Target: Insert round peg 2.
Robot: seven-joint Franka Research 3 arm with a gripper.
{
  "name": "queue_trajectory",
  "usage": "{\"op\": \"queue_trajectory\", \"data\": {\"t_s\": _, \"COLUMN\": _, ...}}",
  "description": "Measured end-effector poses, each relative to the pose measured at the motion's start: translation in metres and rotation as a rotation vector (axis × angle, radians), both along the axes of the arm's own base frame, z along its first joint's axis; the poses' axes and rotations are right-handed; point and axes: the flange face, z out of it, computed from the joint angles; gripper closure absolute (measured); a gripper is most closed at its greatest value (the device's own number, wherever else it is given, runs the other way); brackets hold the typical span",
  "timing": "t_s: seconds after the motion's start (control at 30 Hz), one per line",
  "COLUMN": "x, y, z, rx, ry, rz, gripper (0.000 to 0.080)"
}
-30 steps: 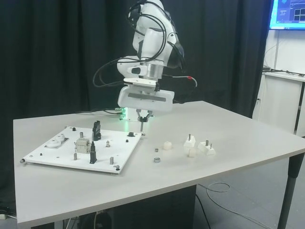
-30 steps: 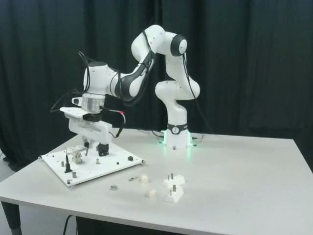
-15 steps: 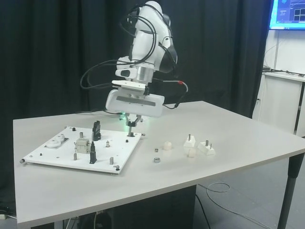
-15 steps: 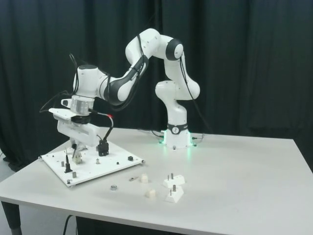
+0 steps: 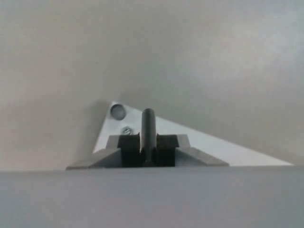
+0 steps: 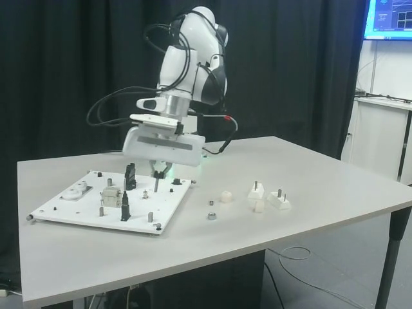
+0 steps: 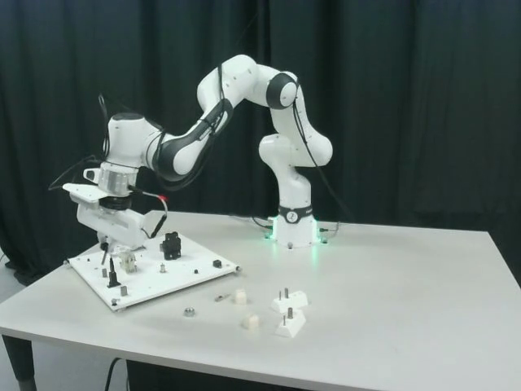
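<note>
Pincer (image 5: 148, 156) clamps round peg (image 5: 148, 128) above the white board (image 6: 164, 209); any tilt risks jamming at the hole.

Three cameras: two in the room, one on my wrist.

My first room view faces the table (image 6: 309, 193) from its front corner, arm (image 6: 187, 58) upper centre, white board (image 6: 167, 209) lower left. My second looks from farther back, board (image 7: 195, 281) lower left again. Both share arm, board, table. My wrist view sits very near the board's corner (image 5: 109, 128).
</note>
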Motion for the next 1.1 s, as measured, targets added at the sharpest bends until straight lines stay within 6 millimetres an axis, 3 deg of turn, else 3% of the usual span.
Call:
{"op": "queue_trajectory", "data": {"t_s": 0.5, "x": 0.007, "y": -0.031, "z": -0.025, "rx": 0.044, "ry": -0.023, "rz": -0.010, "gripper": 0.0735}}
{"op": "queue_trajectory", "data": {"t_s": 1.1, "x": 0.000, "y": -0.026, "z": -0.054, "rx": 0.148, "ry": 0.084, "rz": -0.021, "gripper": 0.0735}}
